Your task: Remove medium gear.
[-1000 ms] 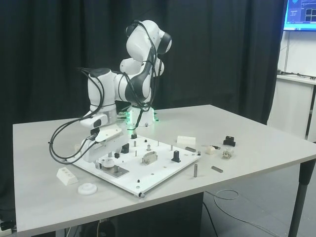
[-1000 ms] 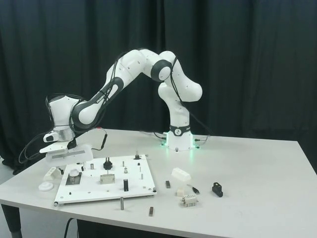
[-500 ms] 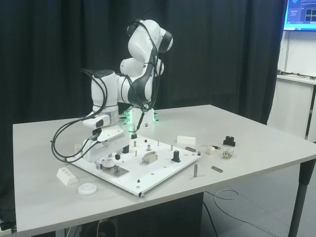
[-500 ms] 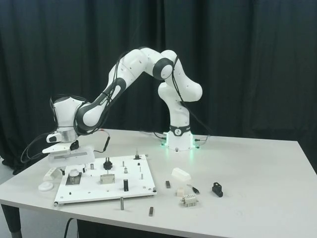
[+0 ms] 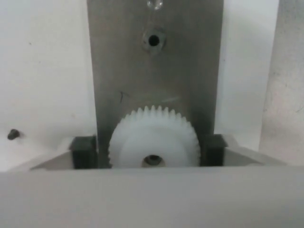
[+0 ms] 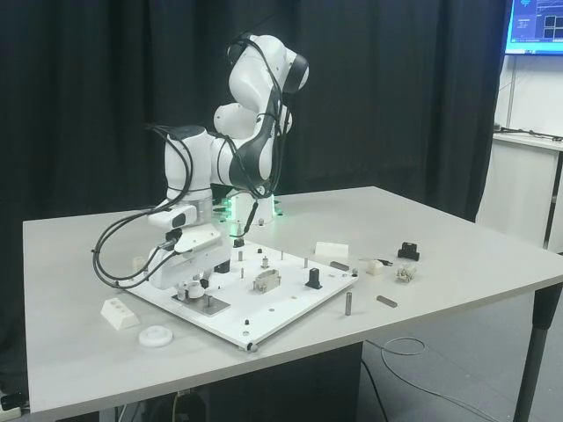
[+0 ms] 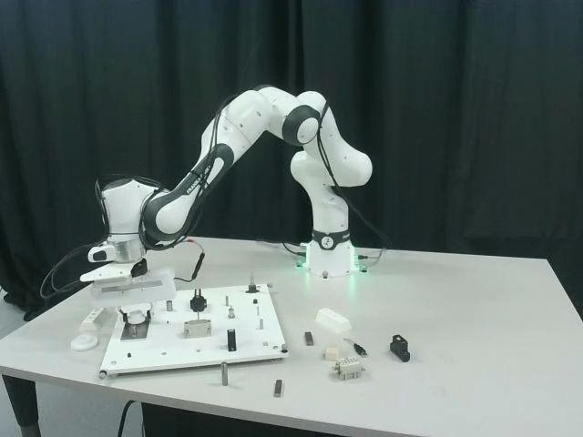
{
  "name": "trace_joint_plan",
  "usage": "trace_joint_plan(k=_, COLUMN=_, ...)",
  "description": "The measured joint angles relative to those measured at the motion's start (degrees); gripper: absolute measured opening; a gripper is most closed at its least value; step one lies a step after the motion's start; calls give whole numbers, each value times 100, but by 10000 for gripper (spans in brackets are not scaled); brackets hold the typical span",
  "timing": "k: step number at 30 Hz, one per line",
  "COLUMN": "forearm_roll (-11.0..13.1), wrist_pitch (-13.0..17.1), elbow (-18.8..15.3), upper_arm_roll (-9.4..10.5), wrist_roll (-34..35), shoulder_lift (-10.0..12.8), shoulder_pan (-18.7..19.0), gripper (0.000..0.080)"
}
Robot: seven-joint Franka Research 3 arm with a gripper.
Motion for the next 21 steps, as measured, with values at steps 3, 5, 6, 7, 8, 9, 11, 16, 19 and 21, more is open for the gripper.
trace_joint_plan(k=3, forearm_roll=0, wrist_pitch=65, elbow=-10, upper_arm_roll=0, wrist_roll=0, shoulder_lift=-4, shoulder_pan=1, gripper=678)
trace_joint_plan(k=5, forearm_roll=0, wrist_pitch=70, elbow=-13, upper_arm_roll=0, wrist_roll=0, shoulder_lift=-6, shoulder_pan=2, gripper=397)
trace_joint_plan(k=6, forearm_roll=0, wrist_pitch=72, elbow=-14, upper_arm_roll=0, wrist_roll=0, shoulder_lift=-7, shoulder_pan=3, gripper=397)
trace_joint_plan(k=7, forearm_roll=0, wrist_pitch=73, elbow=-14, upper_arm_roll=0, wrist_roll=0, shoulder_lift=-7, shoulder_pan=2, gripper=397)
trace_joint_plan(k=8, forearm_roll=0, wrist_pitch=74, elbow=-14, upper_arm_roll=0, wrist_roll=0, shoulder_lift=-9, shoulder_pan=2, gripper=397)
trace_joint_plan(k=9, forearm_roll=0, wrist_pitch=74, elbow=-15, upper_arm_roll=-1, wrist_roll=0, shoulder_lift=-12, shoulder_pan=3, gripper=397)
trace_joint_plan(k=11, forearm_roll=-2, wrist_pitch=73, elbow=-19, upper_arm_roll=-4, wrist_roll=0, shoulder_lift=-24, shoulder_pan=3, gripper=397)
trace_joint_plan(k=16, forearm_roll=-30, wrist_pitch=53, elbow=-57, upper_arm_roll=-15, wrist_roll=0, shoulder_lift=-121, shoulder_pan=3, gripper=397)
trace_joint_plan(k=19, forearm_roll=-78, wrist_pitch=30, elbow=-62, upper_arm_roll=-60, wrist_roll=0, shoulder_lift=-197, shoulder_pan=13, gripper=397)
trace_joint_plan(k=21, forearm_roll=-105, wrist_pitch=-26, elbow=-64, upper_arm_roll=-102, wrist_roll=0, shoulder_lift=-251, shoulder_pan=27, gripper=397)
